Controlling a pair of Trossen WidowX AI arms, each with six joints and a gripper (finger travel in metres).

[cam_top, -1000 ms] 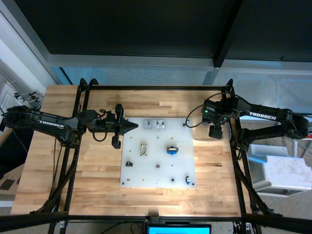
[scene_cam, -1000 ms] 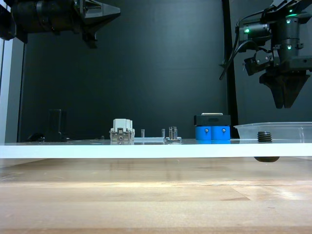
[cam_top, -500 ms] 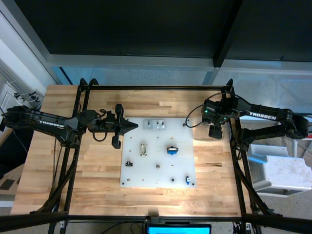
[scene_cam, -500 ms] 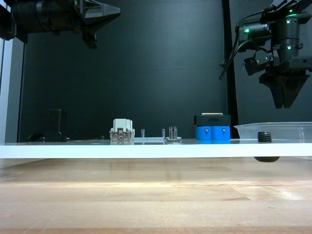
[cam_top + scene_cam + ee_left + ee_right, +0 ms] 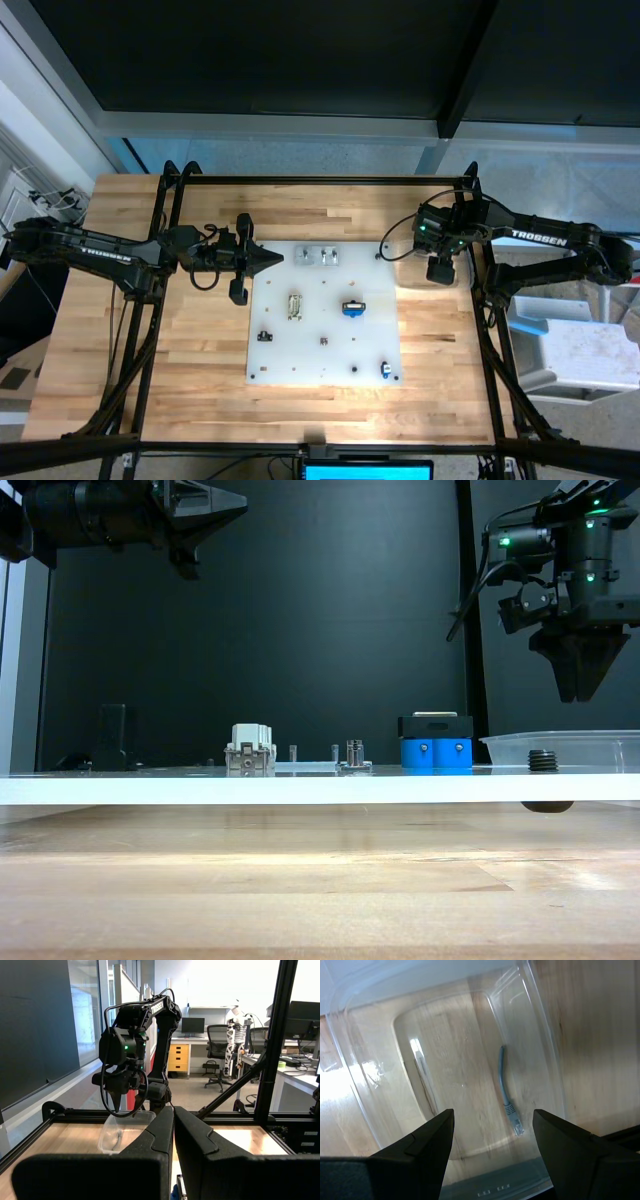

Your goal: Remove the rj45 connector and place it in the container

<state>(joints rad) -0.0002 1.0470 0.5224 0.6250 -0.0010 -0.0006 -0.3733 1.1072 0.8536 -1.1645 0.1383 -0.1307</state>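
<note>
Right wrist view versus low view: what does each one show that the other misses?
Only the right wrist view shows the plug on its short cable, lying inside the clear tub, with the right gripper open above it. Only the low view shows the left gripper high up, the white board, and the blue block standing on it. Both show the clear tub with the right gripper hanging over it.

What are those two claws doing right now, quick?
Left gripper: shut, empty, high by the board's left edge.
Right gripper: open, empty, above the container, where the rj45 connector lies.
</note>
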